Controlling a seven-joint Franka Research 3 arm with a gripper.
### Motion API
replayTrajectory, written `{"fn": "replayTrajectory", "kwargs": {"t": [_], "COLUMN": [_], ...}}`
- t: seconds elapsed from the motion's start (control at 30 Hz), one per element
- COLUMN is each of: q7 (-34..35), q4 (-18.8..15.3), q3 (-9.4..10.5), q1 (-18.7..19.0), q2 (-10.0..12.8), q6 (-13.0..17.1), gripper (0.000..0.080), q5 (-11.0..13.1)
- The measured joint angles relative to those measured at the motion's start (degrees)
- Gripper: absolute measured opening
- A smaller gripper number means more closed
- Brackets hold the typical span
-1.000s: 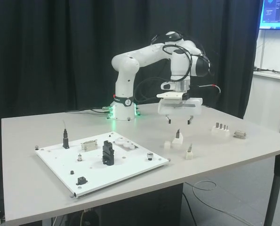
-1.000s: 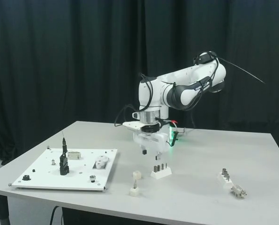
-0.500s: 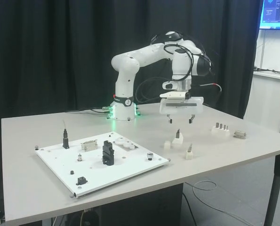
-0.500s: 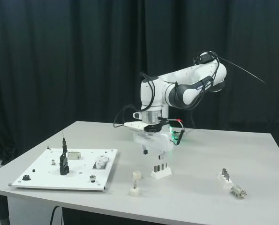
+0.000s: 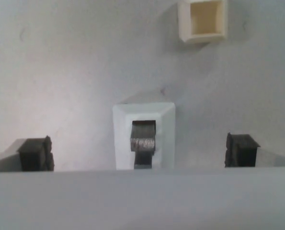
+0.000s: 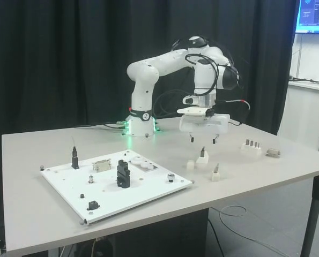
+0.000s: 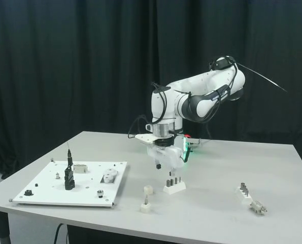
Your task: Pick square peg 4.
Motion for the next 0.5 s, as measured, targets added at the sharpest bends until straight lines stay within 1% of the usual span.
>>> {"fn": "replayTrajectory", "kwargs": {"t": [0.2, 0.5], "q7": [1.4, 2.7], "q4": [-0.4, -1.2], "q3": [1.56, 4.11], "q1": [0.0, 0.1], "q2": [0.0, 0.0], "q6": [0.9, 3.8], "gripper": [0.08, 0.08], "q5": [0.8, 3.4]}}
